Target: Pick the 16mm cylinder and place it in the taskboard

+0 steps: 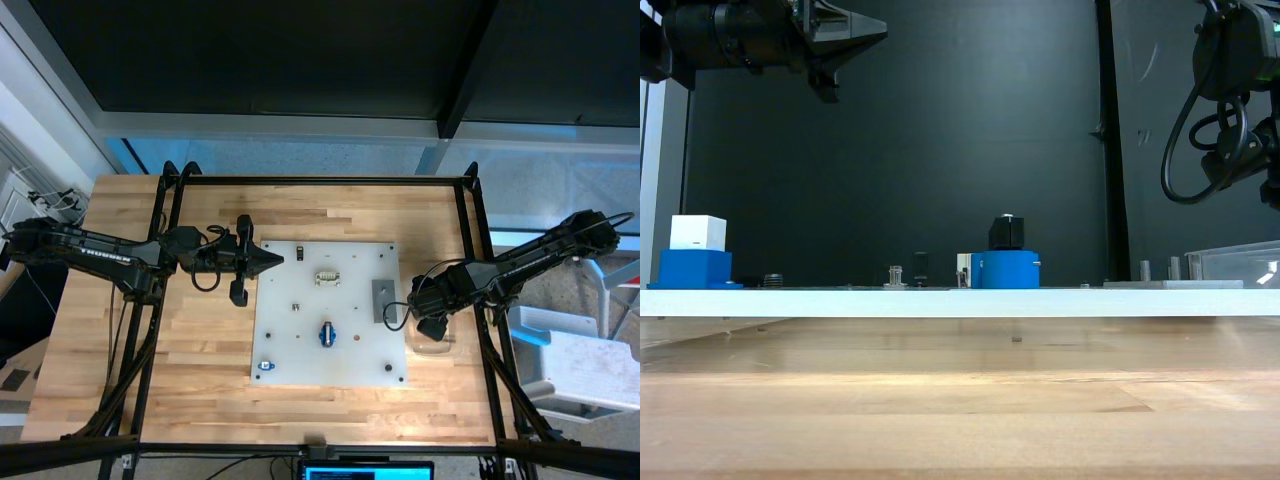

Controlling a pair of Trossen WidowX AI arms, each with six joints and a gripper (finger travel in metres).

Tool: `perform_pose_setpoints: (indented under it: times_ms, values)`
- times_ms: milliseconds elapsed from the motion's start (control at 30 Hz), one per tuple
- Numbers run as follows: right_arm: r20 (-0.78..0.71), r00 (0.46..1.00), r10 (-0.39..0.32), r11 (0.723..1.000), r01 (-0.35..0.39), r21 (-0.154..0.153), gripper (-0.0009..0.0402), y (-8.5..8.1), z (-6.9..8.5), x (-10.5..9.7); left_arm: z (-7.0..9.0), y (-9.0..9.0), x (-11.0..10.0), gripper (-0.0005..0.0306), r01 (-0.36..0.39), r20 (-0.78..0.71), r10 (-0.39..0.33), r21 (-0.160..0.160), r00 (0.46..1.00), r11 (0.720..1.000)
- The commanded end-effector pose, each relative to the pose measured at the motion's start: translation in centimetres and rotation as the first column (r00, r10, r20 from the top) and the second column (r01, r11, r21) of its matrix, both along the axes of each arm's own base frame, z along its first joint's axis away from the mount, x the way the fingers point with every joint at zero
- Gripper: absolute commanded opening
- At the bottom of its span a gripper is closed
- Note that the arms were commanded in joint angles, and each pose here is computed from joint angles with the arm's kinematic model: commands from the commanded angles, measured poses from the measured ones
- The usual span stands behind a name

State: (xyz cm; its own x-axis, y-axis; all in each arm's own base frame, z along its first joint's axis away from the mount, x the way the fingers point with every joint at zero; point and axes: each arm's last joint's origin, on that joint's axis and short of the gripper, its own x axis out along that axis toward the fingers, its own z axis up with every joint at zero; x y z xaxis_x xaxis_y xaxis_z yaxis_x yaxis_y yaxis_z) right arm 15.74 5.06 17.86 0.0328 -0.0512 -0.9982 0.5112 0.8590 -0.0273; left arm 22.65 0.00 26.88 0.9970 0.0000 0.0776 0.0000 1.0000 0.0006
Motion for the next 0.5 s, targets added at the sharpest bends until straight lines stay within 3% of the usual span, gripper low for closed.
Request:
perform_pose_setpoints:
  times_ms: [33,300,500]
  values:
    - [-0.006,1.0,0.001,1.0,-0.001,0.001,0.022,-0.02,-0.17,-0.1,0.01,0.0,0.0,0.0,0.0,0.0,0.0,0.0,1.0,1.0]
    - [-0.003,1.0,0.001,1.0,-0.001,0.003,0.0217,-0.04,-0.47,-0.17,0.01,0.0,0.0,0.0,0.0,0.0,0.0,0.0,1.0,1.0]
    - [-0.005,1.0,0.002,1.0,-0.002,0.006,0.018,-0.03,-0.48,-0.17,0.01,0.01,0.0,0.0,0.0,0.0,0.0,0.0,1.0,1.0]
